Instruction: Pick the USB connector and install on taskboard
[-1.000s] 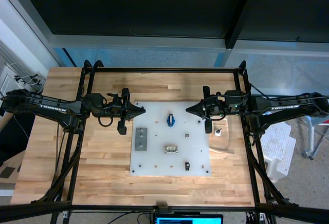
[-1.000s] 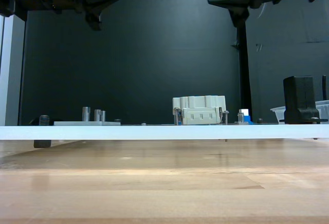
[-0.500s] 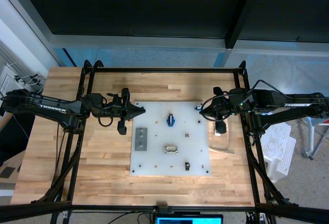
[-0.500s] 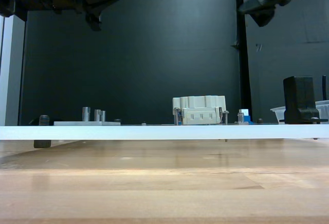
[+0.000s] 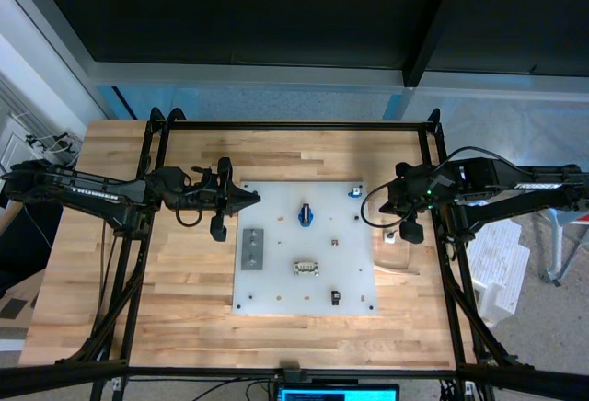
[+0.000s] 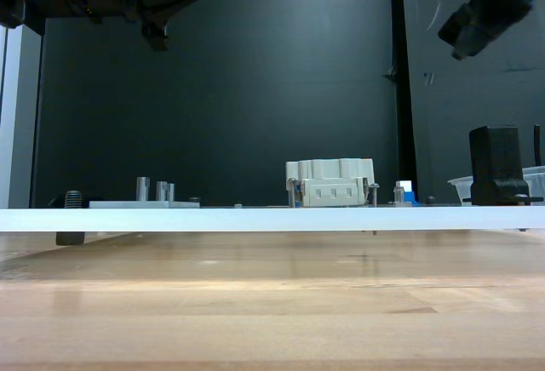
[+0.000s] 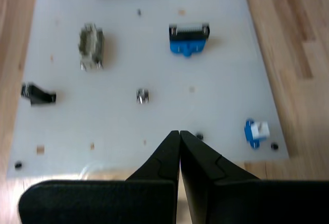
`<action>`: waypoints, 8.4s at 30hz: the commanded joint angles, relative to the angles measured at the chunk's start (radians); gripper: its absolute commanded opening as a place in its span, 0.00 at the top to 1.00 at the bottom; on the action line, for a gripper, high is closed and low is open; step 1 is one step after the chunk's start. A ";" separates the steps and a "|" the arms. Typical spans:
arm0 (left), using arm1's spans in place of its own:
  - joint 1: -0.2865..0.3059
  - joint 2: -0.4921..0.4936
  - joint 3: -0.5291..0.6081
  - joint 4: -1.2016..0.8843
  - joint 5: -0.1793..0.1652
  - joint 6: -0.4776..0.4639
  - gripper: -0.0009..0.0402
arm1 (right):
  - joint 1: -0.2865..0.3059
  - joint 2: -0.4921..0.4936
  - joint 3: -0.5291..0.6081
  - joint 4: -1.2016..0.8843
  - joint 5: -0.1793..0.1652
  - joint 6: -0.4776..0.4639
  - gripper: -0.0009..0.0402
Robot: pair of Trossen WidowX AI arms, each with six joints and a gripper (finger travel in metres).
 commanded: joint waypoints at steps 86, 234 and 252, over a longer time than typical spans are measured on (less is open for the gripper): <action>0.000 0.000 0.001 0.000 0.000 0.000 0.98 | 0.225 0.187 -0.269 -0.021 0.139 0.240 0.51; 0.000 0.000 0.000 0.000 0.000 0.000 0.98 | 0.449 0.674 0.359 -0.166 0.087 0.375 0.98; 0.000 0.000 0.000 0.000 0.000 0.000 0.98 | 0.483 0.899 0.584 -0.163 0.087 0.433 0.98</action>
